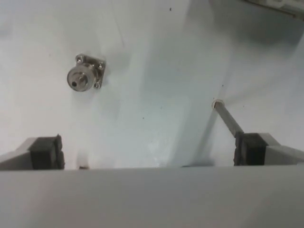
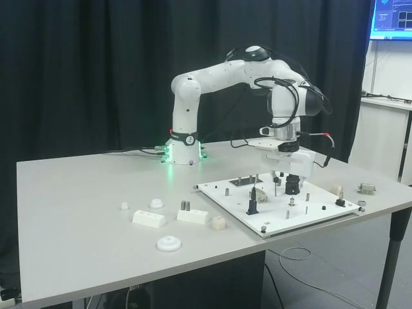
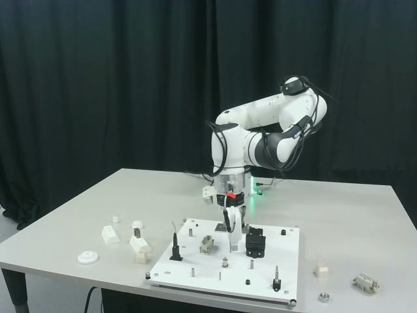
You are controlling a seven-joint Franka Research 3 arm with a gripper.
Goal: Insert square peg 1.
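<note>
My gripper is open, its two black pads far apart with nothing between them. It hangs low over the white board, near the board's middle in the second room view. In the wrist view a thin grey peg stands on the board close to one pad, not touching it. A small metal socket on a square flange is mounted further off. I cannot tell which part is square peg 1.
Several small pegs and a black upright part stand on the board. White blocks and a round white disc lie on the grey table beside the board. A metal connector lies on the other side.
</note>
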